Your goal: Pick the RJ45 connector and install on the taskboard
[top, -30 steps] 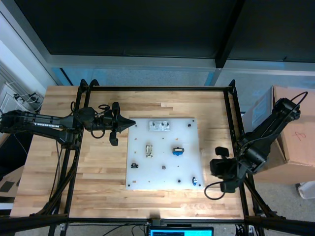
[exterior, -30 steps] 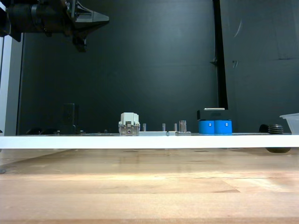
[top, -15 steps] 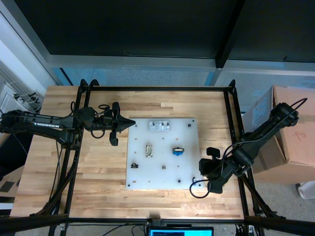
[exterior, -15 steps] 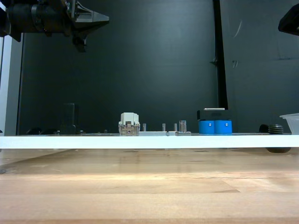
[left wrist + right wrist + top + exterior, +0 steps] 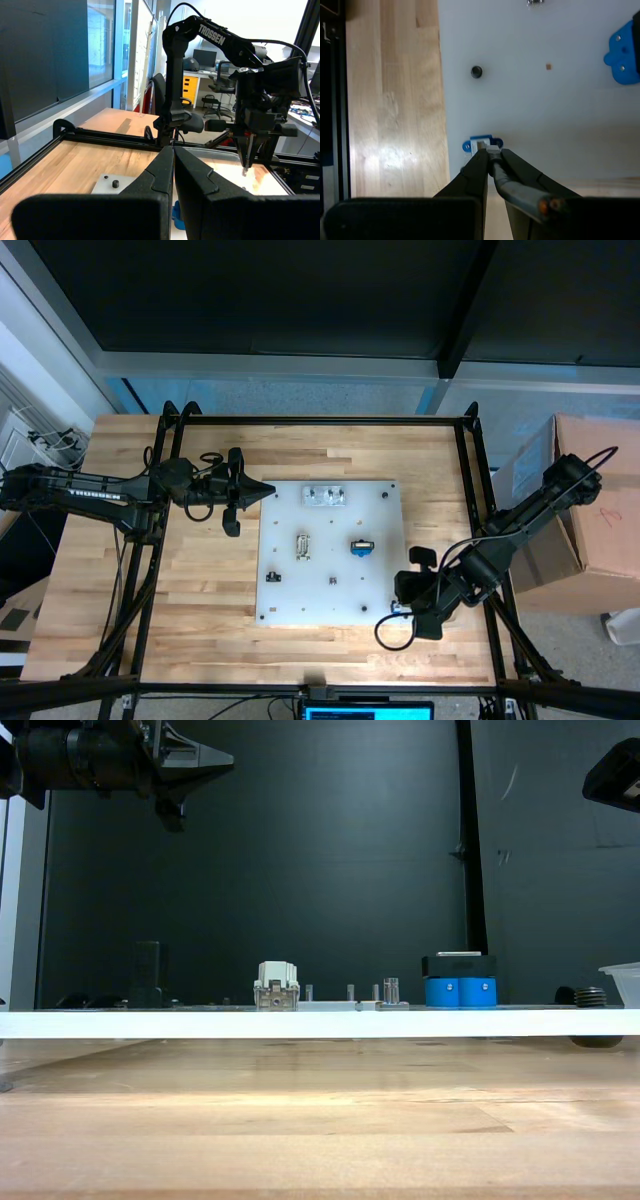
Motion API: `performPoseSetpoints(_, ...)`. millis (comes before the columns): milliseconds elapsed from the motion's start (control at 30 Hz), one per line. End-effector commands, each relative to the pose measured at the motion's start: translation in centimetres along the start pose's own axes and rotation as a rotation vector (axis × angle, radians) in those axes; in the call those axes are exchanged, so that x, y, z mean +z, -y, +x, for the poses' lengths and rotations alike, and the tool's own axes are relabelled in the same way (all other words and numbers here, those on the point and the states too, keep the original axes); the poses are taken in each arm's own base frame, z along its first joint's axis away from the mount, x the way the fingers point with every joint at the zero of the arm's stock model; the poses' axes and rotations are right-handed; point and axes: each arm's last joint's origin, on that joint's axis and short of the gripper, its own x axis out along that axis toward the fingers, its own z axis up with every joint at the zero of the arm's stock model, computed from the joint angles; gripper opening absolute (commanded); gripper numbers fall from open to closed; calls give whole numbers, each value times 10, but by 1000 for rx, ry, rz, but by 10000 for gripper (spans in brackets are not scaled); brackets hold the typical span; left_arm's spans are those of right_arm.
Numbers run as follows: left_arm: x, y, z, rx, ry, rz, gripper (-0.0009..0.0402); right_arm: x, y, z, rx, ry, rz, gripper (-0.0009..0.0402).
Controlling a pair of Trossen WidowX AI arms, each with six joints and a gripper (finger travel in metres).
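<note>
The RJ45 connector [image 5: 493, 149] is being clamped between the fingers of the right gripper [image 5: 400, 602] at the taskboard's [image 5: 330, 525] 5 o'clock corner. Its tip is meeting the small blue port [image 5: 481, 144]; insertion depth cannot be determined. The left gripper [image 5: 265, 492] is hovering at the board's 10 o'clock edge, its fingers pressed together on nothing.

The board [image 5: 290, 600] lies in the middle of the table [image 5: 120, 570]. The left gripper [image 5: 264, 492], fingers together, hangs high over the board's far-left corner, pointing right. The right gripper [image 5: 491, 153] is over the near-right corner, clamping the RJ45 connector [image 5: 493, 149] between its fingers. The plug's tip is at its seat [image 5: 479, 144] by the board's edge; whether it is in cannot be told. The cable [image 5: 517, 195] trails back between the fingers. A box [image 5: 590, 510] sits right of the table.
</note>
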Motion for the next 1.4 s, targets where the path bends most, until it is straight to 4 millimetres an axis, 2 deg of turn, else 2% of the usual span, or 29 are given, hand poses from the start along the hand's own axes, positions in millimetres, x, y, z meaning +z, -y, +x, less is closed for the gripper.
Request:
performPoseSetpoints(33,0,0,0,0,0,0,0,0,-2,5,-8,0,-2,0)
performPoseSetpoints(867,0,0,0,0,0,0,0,-1,-8,28,-45,-55,-6,0)
performPoseSetpoints(1400,0,0,0,0,0,0,0,-2,-10,28,-41,-53,-14,0)
